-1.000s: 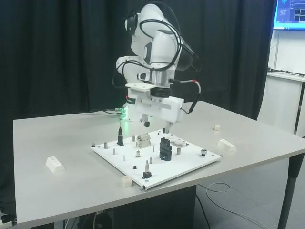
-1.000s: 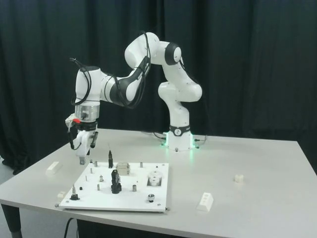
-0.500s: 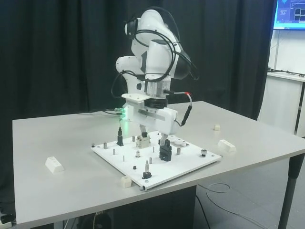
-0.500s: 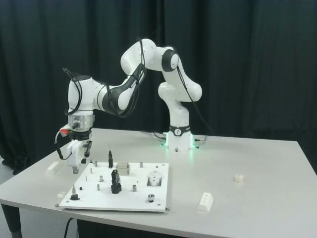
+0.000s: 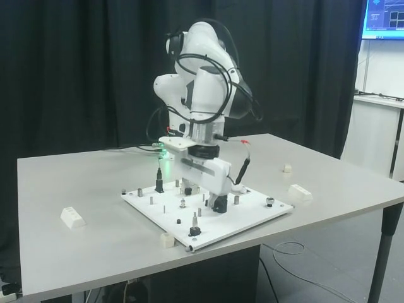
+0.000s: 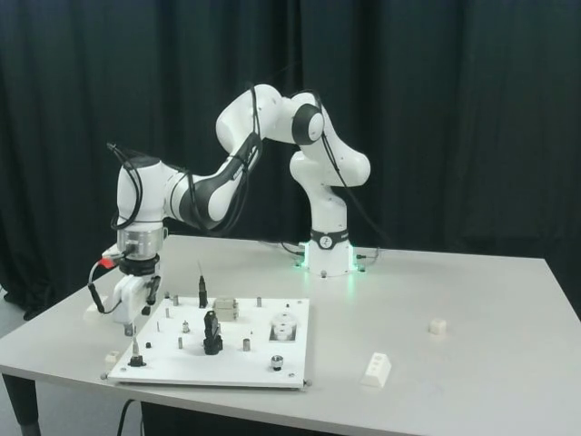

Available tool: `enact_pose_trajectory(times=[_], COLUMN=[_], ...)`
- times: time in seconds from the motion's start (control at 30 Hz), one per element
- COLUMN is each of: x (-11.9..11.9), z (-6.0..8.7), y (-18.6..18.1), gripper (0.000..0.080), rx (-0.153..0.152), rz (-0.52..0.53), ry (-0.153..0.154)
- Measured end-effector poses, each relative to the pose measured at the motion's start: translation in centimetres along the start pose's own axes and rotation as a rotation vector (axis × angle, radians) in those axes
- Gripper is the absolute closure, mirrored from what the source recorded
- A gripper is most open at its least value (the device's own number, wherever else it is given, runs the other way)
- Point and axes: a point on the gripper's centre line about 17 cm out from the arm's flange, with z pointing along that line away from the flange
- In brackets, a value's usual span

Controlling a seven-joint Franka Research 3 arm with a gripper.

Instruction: Remove Ethernet.

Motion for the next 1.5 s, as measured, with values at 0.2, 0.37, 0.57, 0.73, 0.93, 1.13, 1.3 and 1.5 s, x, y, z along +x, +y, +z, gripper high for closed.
enact_pose_trajectory(times=[0.2,0.37,0.57,0.73,0.93,1.13,1.3,1.5], x=[0.4,0.8,1.2,1.5,1.4,1.2,0.9,0.7], z=[1.4,2.4,3.4,4.0,4.6,5.1,5.3,5.5], y=[-0.2,-0.3,-0.3,-0.2,-0.1,0.0,0.2,0.4], gripper=[0.0003,0.0003,0.0003,0.0003,0.0003,0.0003,0.0003,0.0003], rx=[-0.006,-0.011,-0.017,-0.02,-0.024,-0.03,-0.037,-0.043], rz=[0.008,0.012,0.012,0.005,0.002,0.001,0.001,-0.002], ry=[0.001,0.004,0.009,0.01,0.003,-0.006,-0.015,-0.02])
